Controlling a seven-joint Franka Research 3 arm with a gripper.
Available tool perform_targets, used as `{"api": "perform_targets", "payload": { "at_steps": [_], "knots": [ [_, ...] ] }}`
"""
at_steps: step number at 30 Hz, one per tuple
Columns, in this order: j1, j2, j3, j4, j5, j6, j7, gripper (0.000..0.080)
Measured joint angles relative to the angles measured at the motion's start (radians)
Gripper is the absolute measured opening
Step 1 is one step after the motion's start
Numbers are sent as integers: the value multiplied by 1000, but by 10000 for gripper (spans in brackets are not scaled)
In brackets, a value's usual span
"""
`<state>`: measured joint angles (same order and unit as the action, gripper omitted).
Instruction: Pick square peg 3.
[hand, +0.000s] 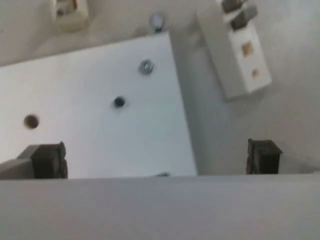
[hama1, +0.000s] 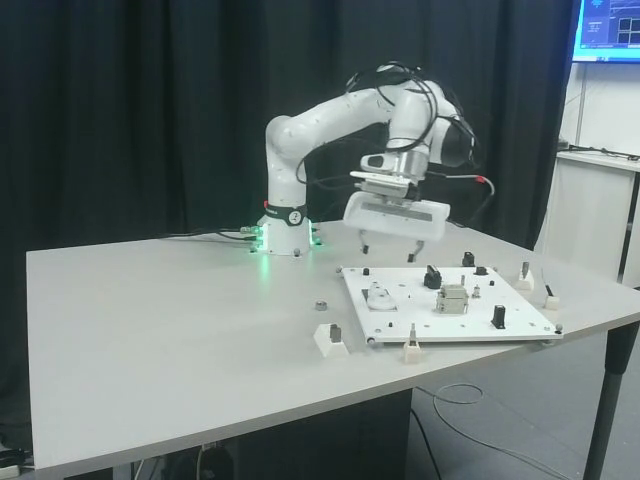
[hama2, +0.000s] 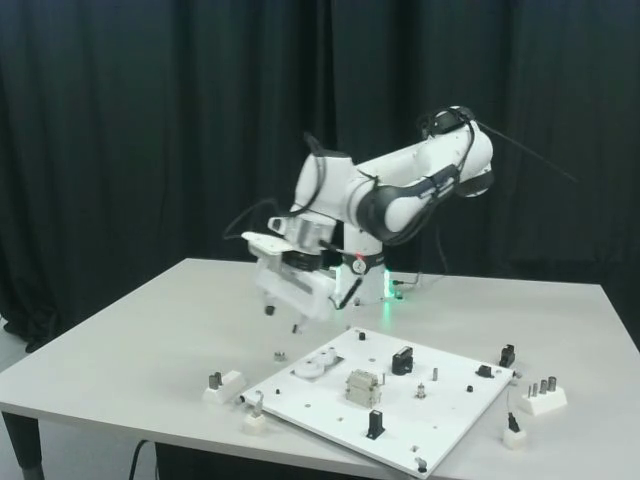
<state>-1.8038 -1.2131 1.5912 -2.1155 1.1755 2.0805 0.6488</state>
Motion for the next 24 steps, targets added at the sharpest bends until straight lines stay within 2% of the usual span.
{"api": "perform_targets", "payload": {
  "at_steps": [11,24],
  "knots": [
    [-151,-8,19,57,72,-24,-294,800],
    [-307,-56,55,142,155,-51,-554,800]
  ]
}}
